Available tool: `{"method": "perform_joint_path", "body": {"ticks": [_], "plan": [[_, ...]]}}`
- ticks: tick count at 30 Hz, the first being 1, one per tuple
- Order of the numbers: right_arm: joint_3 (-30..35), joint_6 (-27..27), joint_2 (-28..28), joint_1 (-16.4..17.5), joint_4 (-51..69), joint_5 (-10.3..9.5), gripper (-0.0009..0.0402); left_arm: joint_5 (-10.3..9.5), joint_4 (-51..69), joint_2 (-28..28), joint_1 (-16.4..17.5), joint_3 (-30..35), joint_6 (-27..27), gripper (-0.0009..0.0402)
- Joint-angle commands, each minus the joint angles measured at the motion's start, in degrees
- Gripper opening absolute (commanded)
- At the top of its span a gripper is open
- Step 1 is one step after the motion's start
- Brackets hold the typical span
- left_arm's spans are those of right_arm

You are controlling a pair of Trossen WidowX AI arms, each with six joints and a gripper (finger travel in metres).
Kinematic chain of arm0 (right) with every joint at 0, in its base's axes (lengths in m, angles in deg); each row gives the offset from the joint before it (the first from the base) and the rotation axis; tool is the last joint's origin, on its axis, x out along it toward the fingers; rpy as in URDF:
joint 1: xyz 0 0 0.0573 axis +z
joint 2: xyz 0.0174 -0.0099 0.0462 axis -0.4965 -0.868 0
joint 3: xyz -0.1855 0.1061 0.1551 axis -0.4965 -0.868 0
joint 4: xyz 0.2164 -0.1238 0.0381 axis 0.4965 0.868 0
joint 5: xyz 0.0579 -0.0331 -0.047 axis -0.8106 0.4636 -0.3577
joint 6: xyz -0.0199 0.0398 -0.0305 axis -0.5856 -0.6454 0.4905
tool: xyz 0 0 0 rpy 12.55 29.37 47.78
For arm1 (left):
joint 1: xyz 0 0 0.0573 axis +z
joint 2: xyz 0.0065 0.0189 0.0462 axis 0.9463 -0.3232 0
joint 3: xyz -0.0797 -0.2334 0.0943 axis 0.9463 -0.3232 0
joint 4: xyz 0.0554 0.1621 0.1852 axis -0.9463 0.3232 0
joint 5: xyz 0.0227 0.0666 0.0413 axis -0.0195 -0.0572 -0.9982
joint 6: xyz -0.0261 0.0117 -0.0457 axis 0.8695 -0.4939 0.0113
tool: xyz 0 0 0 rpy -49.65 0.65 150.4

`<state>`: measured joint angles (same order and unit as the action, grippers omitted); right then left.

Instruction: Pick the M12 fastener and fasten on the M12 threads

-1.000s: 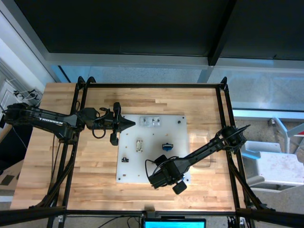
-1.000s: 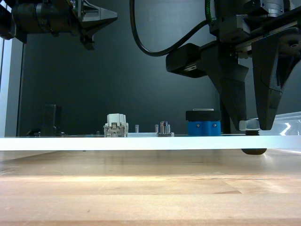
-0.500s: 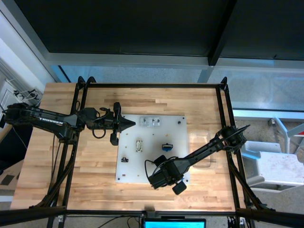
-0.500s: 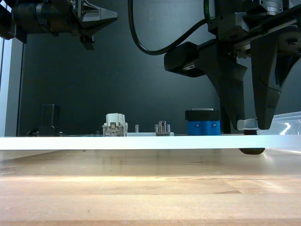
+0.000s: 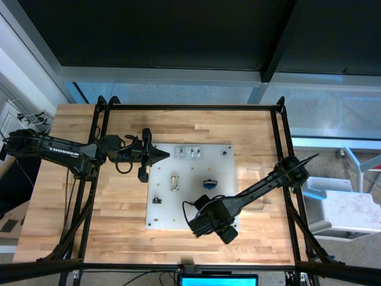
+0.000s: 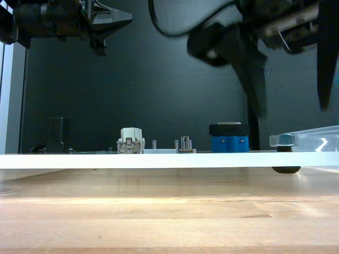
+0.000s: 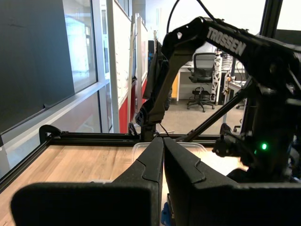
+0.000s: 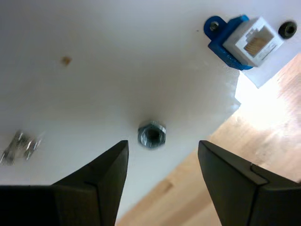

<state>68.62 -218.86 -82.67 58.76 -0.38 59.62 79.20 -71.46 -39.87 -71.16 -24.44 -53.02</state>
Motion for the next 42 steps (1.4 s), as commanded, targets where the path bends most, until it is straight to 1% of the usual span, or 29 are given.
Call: {"method": "perform_joint_path", "body": {"ticks": [1, 5, 6, 9, 13, 14, 16, 19, 22, 24, 30, 34, 35, 37, 38, 42], "plan": [[0.04, 11.61, 2.4, 0.0, 0.48, 0.22, 0.022, 0.02, 0.0, -0.02, 0.0, 0.0, 0.0, 0.0], [0.04, 18.51, 4.74, 0.04, 1.64, 0.22, 0.022, 0.0, 0.0, -0.02, 0.02, 0.0, 0.0, 0.0], [0.04, 21.51, 5.11, 0.04, 1.73, 0.22, 0.022, 0.0, 0.0, -0.02, 0.0, 0.0, 0.0, 0.0], [0.04, 35.6, 5.99, 0.04, 2.84, 0.48, 0.022, 0.0, 0.0, -0.02, 0.0, 0.0, 0.0, 0.0], [0.04, 48.83, 6.49, 0.07, 2.73, 0.61, 0.022, 0.02, 0.0, -0.02, 0.0, 0.0, 0.0, 0.0], [0.04, 53.07, 6.49, 0.04, 2.71, 0.63, 0.022, 0.0, 0.0, -0.02, 0.02, 0.0, 0.0, 0.0], [0.04, 63.36, 6.51, 0.11, 2.64, 0.68, 0.022, 0.0, 0.0, -0.02, 0.0, 0.0, 0.0, 0.0], [-0.09, 76.7, 6.51, 0.11, 2.6, 0.72, 0.022, 0.02, 0.0, -0.02, 0.0, 0.0, 0.0, 0.0], [-0.13, 94.25, 6.51, 0.11, 2.49, 0.7, 0.022, 0.0, 0.0, -0.02, 0.0, 0.0, 0.0, 0.0], [-0.13, 104.96, 6.51, 0.15, 2.64, 0.66, 0.022, 0.02, 0.0, -0.02, 0.02, 0.0, 0.0, 0.0], [-0.2, 125.87, 6.51, 0.17, 2.89, 0.74, 0.022, 0.02, 0.0, -0.02, 0.0, 0.0, 0.0, 0.0], [-1.44, 137.44, 6.51, 0.31, 2.82, 0.61, 0.022, 0.02, 0.0, -0.02, 0.02, 0.0, 0.0, 0.0], [-1.7, 138.27, 6.51, 0.31, 2.8, 0.63, 0.022, 0.02, 0.0, -0.02, 0.0, 0.0, 0.0, 0.0], [-1.92, 138.05, 6.51, 0.31, 2.56, 0.68, 0.022, 0.0, 0.0, -0.02, 0.02, 0.0, 0.0, 0.0], [-1.95, 138.18, 6.51, 0.31, 2.36, 1.16, 0.022, 0.02, 0.0, -0.02, 0.0, 0.0, 0.0, 0.0], [-1.97, 139.08, 6.51, 0.13, 2.32, 1.14, 0.0215, 0.0, 0.0, -0.02, 0.0, 0.0, 0.0, 0.0]]}}
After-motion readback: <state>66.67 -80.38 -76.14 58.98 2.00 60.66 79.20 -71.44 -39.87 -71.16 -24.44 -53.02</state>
